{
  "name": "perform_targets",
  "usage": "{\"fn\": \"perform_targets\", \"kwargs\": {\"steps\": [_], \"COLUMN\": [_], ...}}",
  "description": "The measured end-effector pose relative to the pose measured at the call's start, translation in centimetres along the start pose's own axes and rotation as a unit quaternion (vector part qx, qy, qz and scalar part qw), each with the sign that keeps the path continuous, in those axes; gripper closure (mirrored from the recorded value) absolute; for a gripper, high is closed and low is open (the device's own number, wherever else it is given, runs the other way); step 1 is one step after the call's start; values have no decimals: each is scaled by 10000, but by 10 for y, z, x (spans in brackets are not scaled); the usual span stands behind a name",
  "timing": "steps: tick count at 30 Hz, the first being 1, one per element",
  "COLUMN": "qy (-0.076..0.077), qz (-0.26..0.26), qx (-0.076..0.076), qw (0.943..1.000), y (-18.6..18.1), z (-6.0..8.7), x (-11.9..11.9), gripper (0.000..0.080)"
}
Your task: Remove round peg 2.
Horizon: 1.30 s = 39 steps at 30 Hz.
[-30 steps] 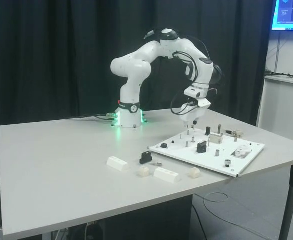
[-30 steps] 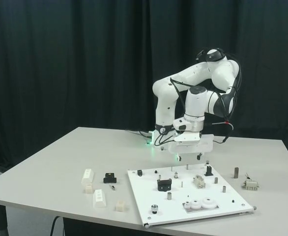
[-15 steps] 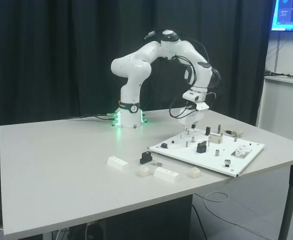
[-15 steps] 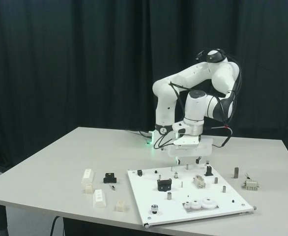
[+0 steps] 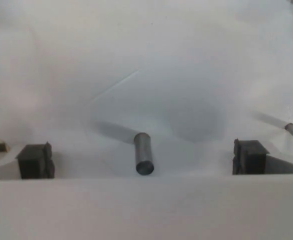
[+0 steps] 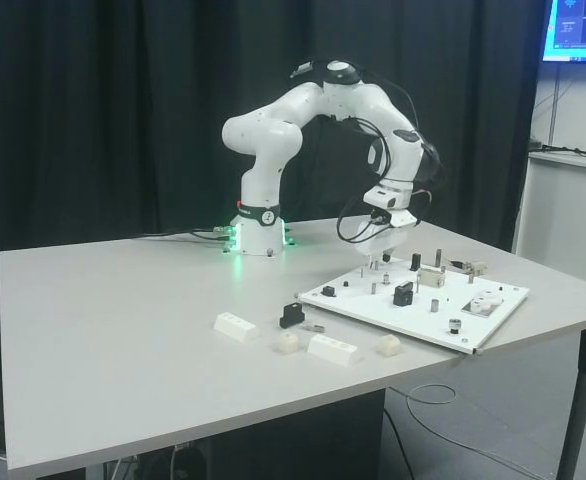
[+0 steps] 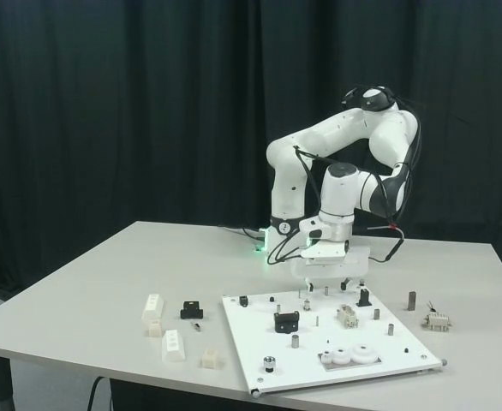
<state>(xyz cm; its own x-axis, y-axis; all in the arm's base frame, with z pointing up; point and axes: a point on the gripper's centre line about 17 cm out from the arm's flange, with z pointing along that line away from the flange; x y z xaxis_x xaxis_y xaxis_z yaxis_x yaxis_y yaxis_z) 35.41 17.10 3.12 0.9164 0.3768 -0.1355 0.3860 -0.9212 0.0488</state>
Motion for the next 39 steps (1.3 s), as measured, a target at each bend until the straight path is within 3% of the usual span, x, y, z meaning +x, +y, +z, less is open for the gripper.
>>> {"fn": "perform_targets", "kwargs": {"steps": [26,27,32,33,39], "qy": [-4,-3,1,6,16], "qz": [63,71,98,103,109], "qx": [-12,-7,13,31,83], "qw": [10000,10000,10000,9999,9999], "y": [4,4,5,4,0], "z": [8,8,9,10,10], "x": [0,0,0,0,1], "gripper": [12,392,392,576,576]}}
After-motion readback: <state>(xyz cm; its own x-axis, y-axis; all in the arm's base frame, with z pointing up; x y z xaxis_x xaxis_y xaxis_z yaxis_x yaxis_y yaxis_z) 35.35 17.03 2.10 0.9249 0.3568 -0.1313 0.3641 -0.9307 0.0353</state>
